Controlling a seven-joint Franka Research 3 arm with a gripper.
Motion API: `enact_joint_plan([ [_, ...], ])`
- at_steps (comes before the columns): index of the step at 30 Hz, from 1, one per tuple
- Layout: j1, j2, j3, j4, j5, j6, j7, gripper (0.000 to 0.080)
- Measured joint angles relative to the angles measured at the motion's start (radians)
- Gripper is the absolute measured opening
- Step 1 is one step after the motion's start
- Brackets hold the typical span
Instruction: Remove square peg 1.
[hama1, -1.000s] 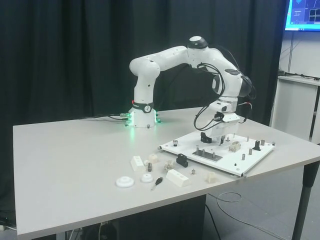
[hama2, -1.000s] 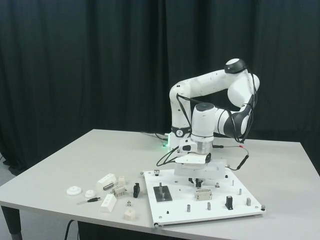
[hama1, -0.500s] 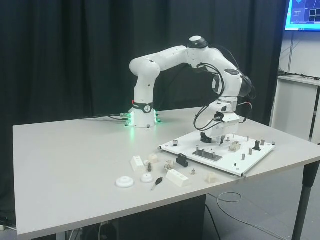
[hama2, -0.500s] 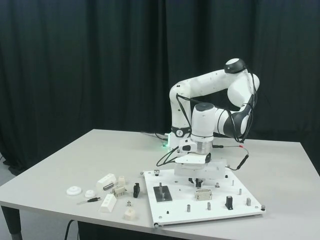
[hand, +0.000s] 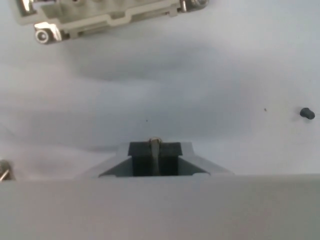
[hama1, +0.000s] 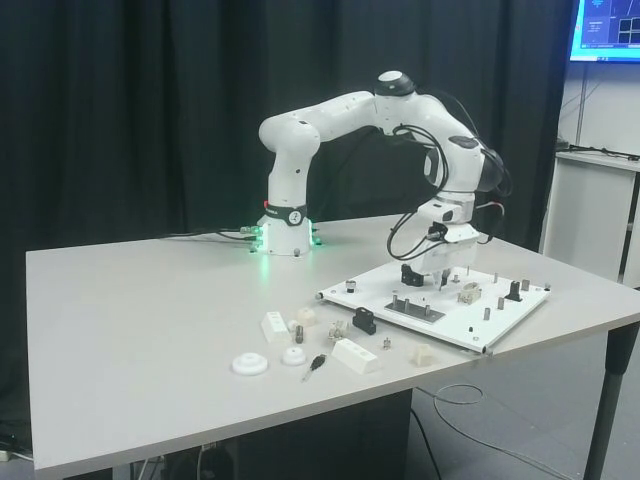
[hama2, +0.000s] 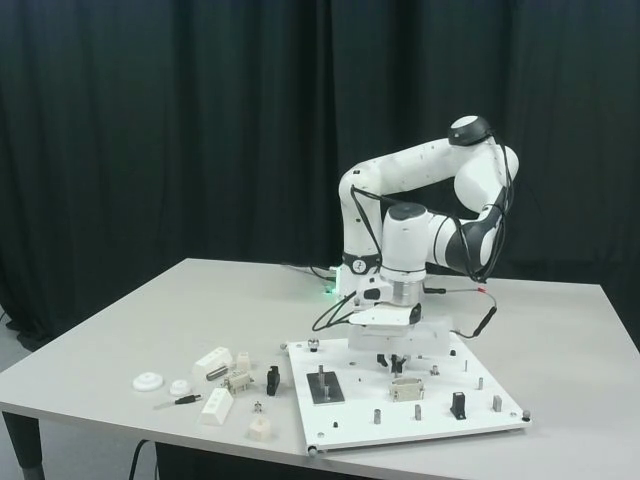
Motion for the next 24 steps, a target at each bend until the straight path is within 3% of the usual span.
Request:
enact_joint_plan([
  [24, 0.029, -0.001, -0.108, -0.001, -0.036, -0.099, 0.008, 0.0026],
])
